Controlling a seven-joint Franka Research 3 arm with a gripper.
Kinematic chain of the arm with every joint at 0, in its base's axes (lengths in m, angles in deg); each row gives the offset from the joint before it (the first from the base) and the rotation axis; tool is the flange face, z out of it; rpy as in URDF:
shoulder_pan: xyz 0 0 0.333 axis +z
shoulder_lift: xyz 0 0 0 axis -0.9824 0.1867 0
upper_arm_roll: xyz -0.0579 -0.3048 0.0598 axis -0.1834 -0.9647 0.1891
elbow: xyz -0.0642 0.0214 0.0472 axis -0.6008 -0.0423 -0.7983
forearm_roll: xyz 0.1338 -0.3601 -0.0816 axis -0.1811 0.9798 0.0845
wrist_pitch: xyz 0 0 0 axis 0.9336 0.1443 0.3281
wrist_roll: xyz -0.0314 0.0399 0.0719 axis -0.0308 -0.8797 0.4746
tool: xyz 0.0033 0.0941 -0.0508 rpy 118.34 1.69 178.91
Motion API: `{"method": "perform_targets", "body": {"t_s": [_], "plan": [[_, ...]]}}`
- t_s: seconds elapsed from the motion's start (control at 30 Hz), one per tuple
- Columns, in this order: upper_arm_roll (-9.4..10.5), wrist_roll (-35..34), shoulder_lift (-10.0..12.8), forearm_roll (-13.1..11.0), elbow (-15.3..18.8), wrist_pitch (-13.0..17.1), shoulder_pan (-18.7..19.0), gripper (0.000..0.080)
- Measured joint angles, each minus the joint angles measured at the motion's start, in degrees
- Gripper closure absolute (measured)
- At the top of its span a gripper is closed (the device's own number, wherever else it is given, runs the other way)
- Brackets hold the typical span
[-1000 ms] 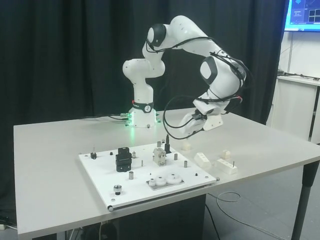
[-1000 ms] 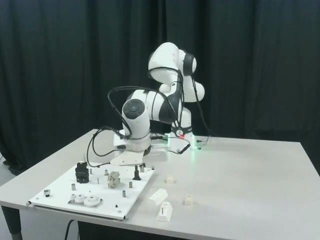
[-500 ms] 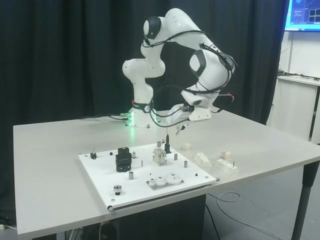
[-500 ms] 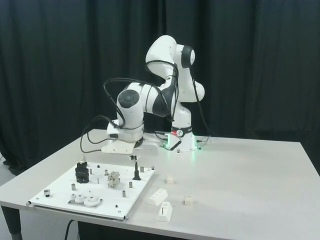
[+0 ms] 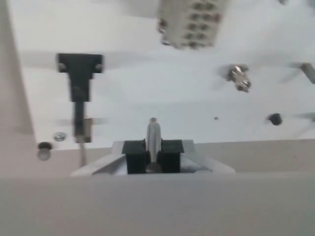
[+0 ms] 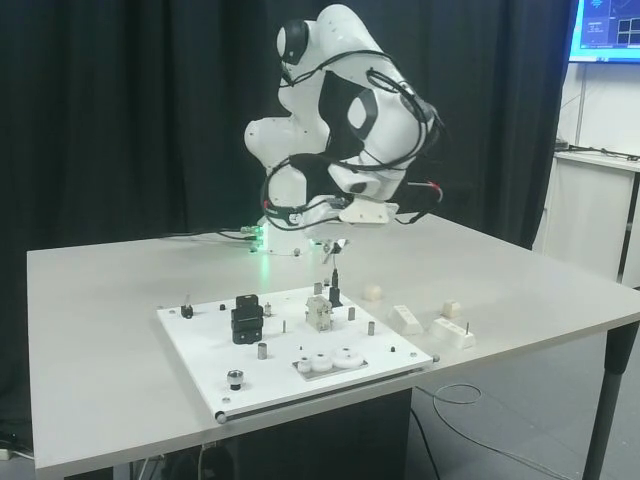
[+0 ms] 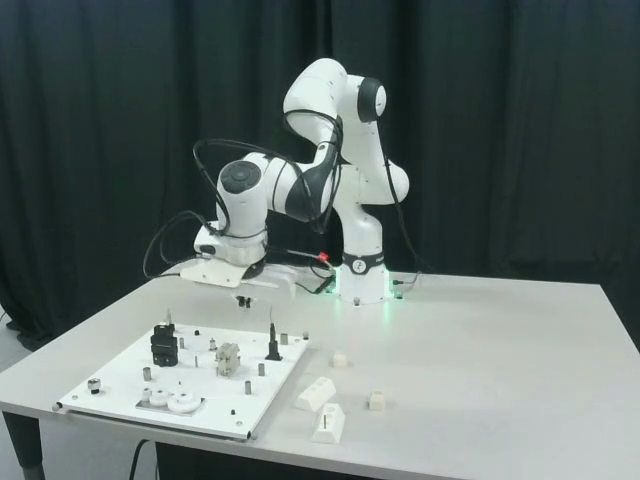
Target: Insert round peg 2.
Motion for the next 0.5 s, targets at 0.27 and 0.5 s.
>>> {"method": "perform_targets", "body": {"t_s": [0.27, 0.5], "plan": [[-2.87, -0.9, -4.0, 0.2, 6.5, 4.8, 0.0, 0.0743], [-4.68, -0.9, -7.6, 0.2, 13.1, 9.4, 0.0, 0.0743]]}}
